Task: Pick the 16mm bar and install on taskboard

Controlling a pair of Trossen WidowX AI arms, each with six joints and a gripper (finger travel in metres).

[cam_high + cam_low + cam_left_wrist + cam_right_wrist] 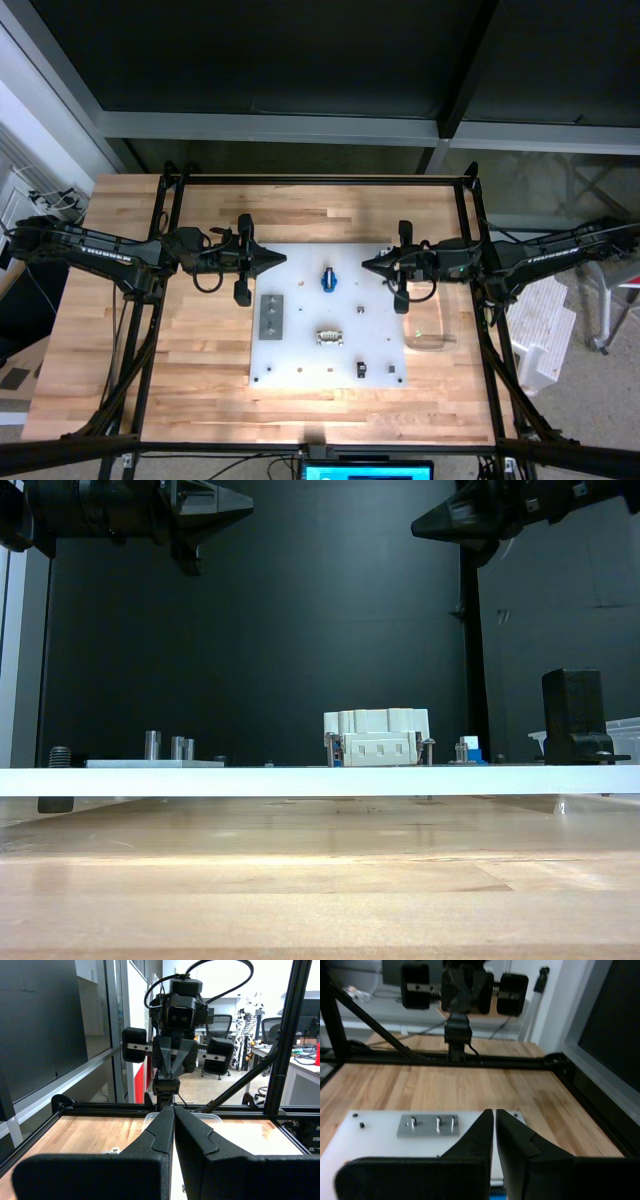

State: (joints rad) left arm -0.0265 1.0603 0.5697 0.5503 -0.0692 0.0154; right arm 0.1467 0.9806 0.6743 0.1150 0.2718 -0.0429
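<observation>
Left gripper point(173, 1106) and right gripper point(494, 1110), jaws together in wrist views, overhead above taskboard point(300, 350) far half; 16mm bar unidentifiable.

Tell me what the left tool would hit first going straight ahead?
Probably the right tool, which points back at the left tool above the white board; both are shut, empty. Depth is hard to judge.

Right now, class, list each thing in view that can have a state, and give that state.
left gripper: fingers shut, empty, high over the far left of the taskboard.
right gripper: fingers shut, empty, high over the taskboard.
16mm bar: in neither gripper; cannot tell where it lies.
white connector: standing on the taskboard.
</observation>
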